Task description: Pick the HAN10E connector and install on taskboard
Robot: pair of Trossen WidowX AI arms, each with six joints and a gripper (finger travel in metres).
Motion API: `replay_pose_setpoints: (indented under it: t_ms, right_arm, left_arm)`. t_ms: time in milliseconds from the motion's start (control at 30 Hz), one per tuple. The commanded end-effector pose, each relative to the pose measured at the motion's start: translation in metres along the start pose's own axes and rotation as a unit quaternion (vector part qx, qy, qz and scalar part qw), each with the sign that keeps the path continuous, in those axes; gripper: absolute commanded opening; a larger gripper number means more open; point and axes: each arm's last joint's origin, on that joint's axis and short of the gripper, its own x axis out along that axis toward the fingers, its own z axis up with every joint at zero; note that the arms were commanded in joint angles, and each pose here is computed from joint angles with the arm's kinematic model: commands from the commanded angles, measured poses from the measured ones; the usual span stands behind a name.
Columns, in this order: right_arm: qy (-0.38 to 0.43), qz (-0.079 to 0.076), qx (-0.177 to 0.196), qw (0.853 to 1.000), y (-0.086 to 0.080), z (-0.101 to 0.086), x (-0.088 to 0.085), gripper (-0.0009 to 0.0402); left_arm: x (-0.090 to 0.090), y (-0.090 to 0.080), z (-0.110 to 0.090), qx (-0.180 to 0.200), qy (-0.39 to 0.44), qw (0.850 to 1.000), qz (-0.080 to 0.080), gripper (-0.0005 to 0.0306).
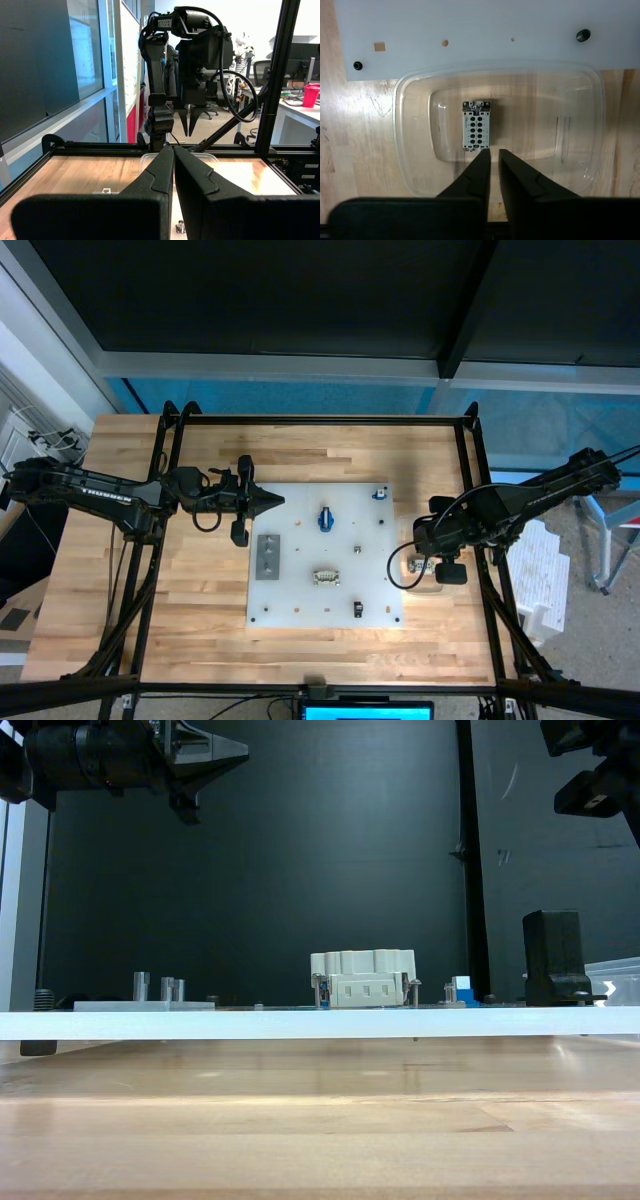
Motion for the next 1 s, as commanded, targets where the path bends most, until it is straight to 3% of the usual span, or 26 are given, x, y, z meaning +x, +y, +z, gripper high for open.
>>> replay_pose_setpoints:
  t_ms: [33, 333, 500, 833, 1000]
  right_arm:
    - [0.008, -0.002, 0.000, 1.000, 0.001, -0.002, 0.005, 0.0069]
    - [0.017, -0.014, 0.028, 0.999, 0.004, -0.009, 0.026, 0.0217]
    - [0.020, -0.015, 0.028, 0.999, 0.010, -0.012, 0.042, 0.0279]
    - [0.024, -0.019, 0.019, 0.999, 0.013, -0.016, 0.071, 0.0296]
    - [0.007, -0.011, 0.013, 1.000, 0.016, -0.015, 0.081, 0.0295]
  left_arm:
    - [0.000, 0.000, 0.000, 0.000, 0.000, 1.000, 0.000, 0.0001]
    - [0.000, 0.000, 0.000, 0.000, 0.000, 1.000, 0.000, 0.0001]
    - [0.000, 0.000, 0.000, 0.000, 0.000, 1.000, 0.000, 0.0001]
    - [0.000, 0.000, 0.000, 0.000, 0.000, 1.000, 0.000, 0.0001]
    - [0.000, 0.000, 0.000, 0.000, 0.000, 1.000, 0.000, 0.0001]
